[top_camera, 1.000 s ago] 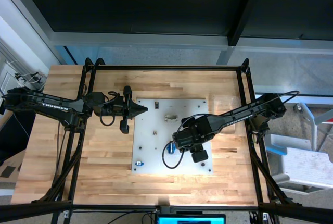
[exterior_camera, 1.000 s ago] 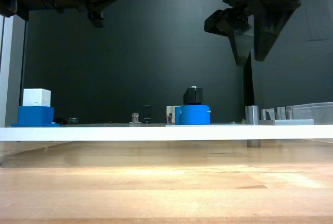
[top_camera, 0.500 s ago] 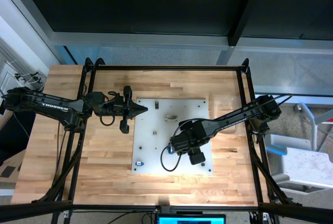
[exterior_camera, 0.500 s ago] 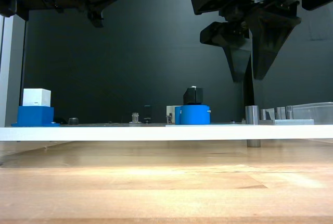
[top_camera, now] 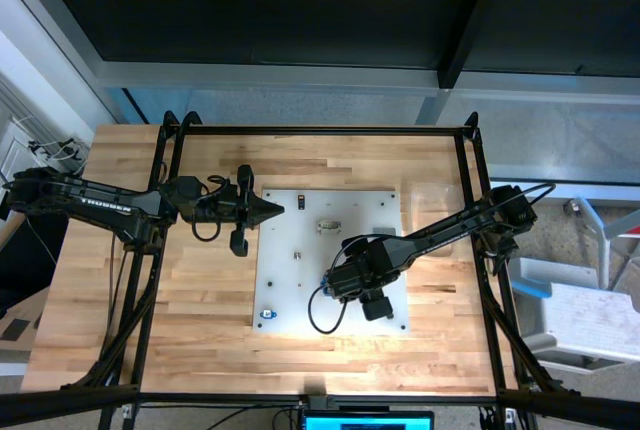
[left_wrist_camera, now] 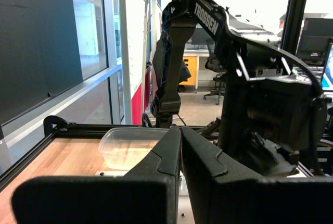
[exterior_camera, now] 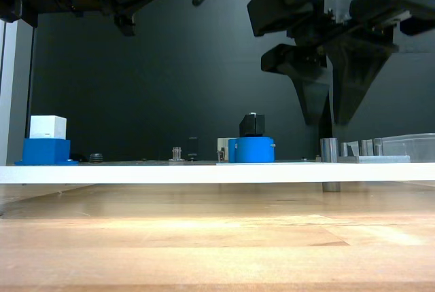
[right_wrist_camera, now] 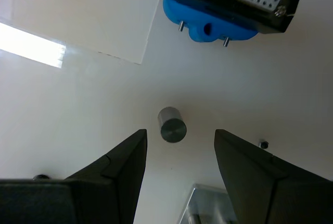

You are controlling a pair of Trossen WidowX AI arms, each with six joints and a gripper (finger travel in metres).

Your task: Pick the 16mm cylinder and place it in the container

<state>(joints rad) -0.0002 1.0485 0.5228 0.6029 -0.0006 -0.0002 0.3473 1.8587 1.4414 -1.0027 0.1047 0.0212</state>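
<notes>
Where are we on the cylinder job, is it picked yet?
Not yet. Done: right gripper open, lined up above the 16mm cylinder standing on the board. In hand: the approach; nothing gripped. Left: close, lift, drop into the container. Left gripper parked, shut, by the board's left edge.

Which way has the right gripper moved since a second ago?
Yes: the right gripper has dropped toward the 16mm cylinder, open above it. The left gripper hangs unmoved at the white board's left edge.

Left claw (top_camera: pixel 270 209) hovers closed at left; right claw (exterior_camera: pixel 329 121) points down, spread wide.
</notes>
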